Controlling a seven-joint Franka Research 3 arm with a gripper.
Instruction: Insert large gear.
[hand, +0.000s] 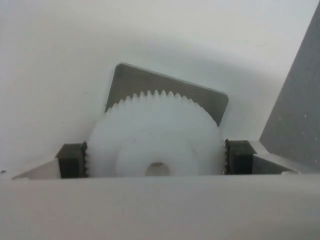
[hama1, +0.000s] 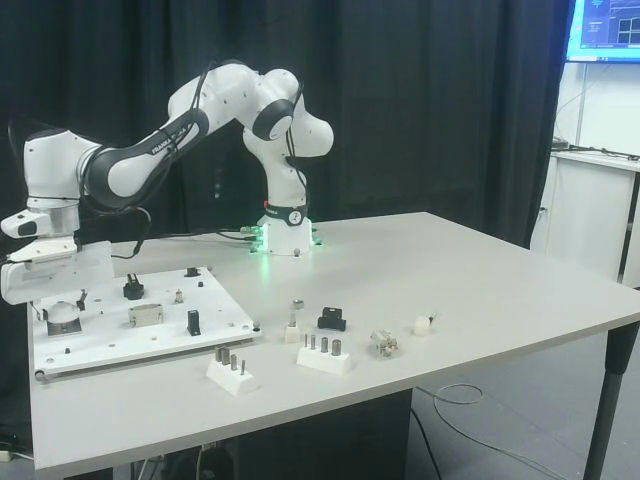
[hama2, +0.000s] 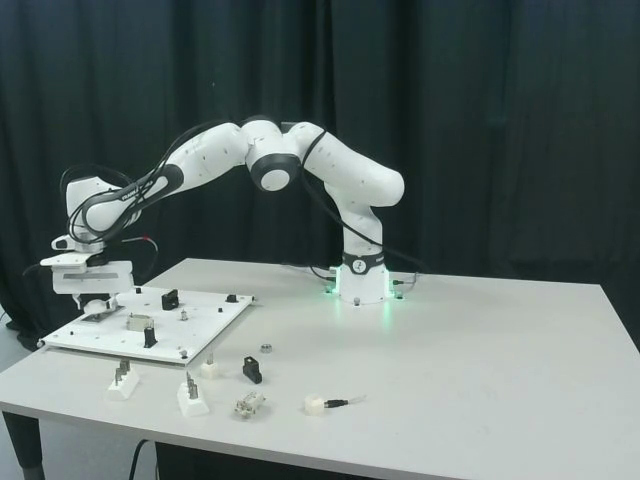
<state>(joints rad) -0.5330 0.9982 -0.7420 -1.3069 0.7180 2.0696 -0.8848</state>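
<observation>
The claw (hand: 156, 159) is closed on the large gear (hand: 156, 135), its two black ribbed pads (hand: 73, 160) pressing against the toothed rim from opposite sides. The gear is white, lies flat between the pads, and has a raised hub with a round bore at its middle. Directly beneath it in the wrist view is a grey metal plate (hand: 135, 82) set on the white assembly board (hand: 60, 60), with the gear covering much of that plate.

In the room views the claw (hama1: 62, 300) hangs at the left end of the counter (hama1: 480, 290), just above the far-left part of the white board (hama1: 130, 335), with the gear (hama1: 64, 315) at board level; whether it touches the plate cannot be told. The board also carries several small black and grey fittings.

To the right of the board, along the counter's near edge, stand two white blocks holding grey pegs (hama1: 324, 352), a black bracket (hama1: 331, 320), a small metal part (hama1: 384, 342) and a small white piece (hama1: 424, 324). The white arm (hama1: 160, 150) reaches left from its base (hama1: 283, 235), which shows green lights, at the far side of the counter.
</observation>
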